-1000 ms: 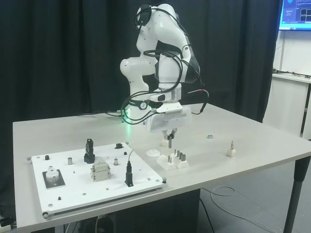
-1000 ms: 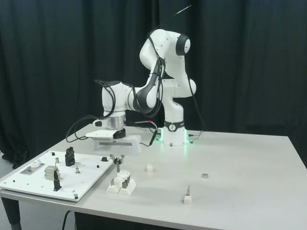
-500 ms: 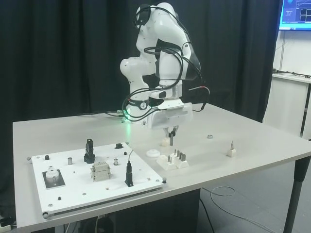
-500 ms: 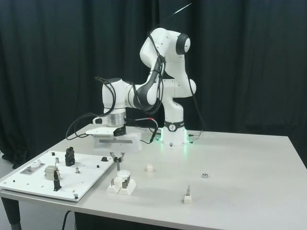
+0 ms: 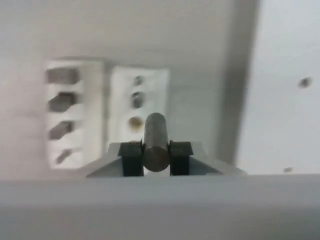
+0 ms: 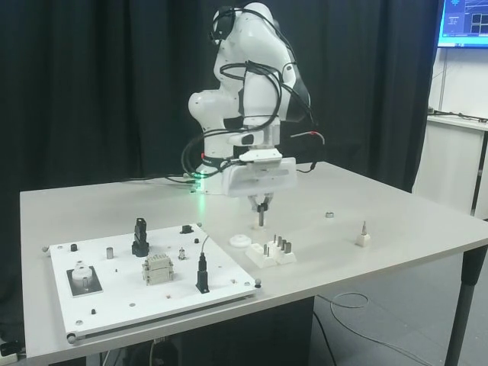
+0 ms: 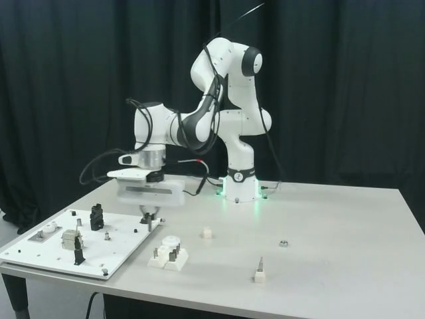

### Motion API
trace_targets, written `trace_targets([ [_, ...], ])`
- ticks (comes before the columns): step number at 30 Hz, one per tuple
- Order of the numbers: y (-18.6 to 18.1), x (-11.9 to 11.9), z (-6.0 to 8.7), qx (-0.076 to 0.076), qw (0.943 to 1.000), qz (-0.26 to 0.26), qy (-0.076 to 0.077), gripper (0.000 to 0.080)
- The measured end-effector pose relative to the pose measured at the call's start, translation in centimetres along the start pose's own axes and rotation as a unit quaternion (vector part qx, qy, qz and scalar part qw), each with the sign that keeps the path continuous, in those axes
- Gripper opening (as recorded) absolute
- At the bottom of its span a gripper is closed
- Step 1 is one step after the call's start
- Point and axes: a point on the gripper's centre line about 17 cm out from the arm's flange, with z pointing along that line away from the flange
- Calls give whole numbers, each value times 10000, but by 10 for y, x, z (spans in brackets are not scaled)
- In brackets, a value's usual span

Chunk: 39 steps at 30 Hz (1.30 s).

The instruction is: Insert round peg 3.

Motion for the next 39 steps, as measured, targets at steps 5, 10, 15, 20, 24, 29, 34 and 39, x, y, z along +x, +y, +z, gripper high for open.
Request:
trace_targets([
  [5, 32, 11, -6, -232, 9996, -14, 172, 108],
  [10, 73, 21, -12, -492, 9983, -65, 306, 108],
  [15, 117, 28, -18, -718, 9966, -111, 379, 108],
  [20, 159, 32, -26, -910, 9948, -185, 421, 108],
  [24, 187, 34, -31, -1015, 9936, -227, 446, 108],
  [29, 215, 36, -35, -1078, 9925, -267, 506, 108],
  [34, 240, 40, -35, -1112, 9916, -301, 595, 108],
  [39, 265, 43, -32, -1132, 9908, -253, 694, 108],
])
